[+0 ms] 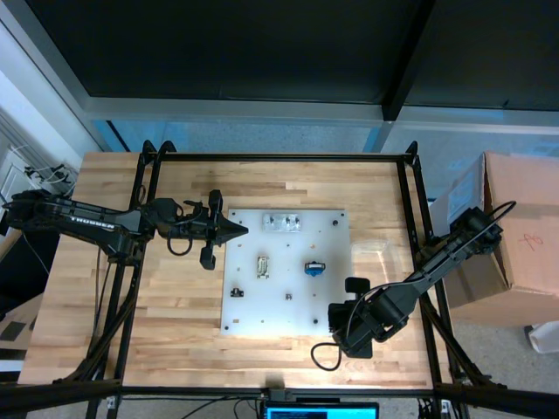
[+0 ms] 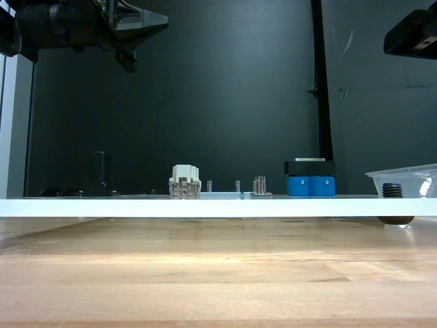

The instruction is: Remove the RJ45 connector from the taskboard and place in the container

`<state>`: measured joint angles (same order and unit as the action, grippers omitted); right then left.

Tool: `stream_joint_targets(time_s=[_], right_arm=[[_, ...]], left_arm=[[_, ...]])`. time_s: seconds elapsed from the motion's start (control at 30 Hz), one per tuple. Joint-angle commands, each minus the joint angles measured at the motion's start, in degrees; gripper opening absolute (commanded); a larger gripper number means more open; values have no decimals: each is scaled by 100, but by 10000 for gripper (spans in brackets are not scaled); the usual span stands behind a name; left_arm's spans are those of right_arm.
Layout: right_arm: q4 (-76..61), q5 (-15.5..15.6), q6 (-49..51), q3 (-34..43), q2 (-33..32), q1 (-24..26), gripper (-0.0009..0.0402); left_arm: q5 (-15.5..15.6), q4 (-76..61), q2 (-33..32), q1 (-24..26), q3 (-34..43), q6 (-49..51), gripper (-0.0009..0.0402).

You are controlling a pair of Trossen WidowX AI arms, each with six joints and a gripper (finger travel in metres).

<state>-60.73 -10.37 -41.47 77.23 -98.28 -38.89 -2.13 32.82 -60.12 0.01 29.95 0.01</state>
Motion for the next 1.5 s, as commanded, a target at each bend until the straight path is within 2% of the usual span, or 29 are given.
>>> stream_joint_targets(time_s=[0.03,0.13,0.7,1.5], right_arm=[[-24,-11,13,7,7,0,7],[-24,-11,13,7,26,2,-2],[-24,-13,11,7,249,4,0],[-22,-11,11,7,251,13,0]], left_arm=[[-2,2,0,0,0,0,0],[-2,2,0,0,0,0,0],[-2,4,0,0,0,0,0],[0,2,0,-2,0,0,0]])
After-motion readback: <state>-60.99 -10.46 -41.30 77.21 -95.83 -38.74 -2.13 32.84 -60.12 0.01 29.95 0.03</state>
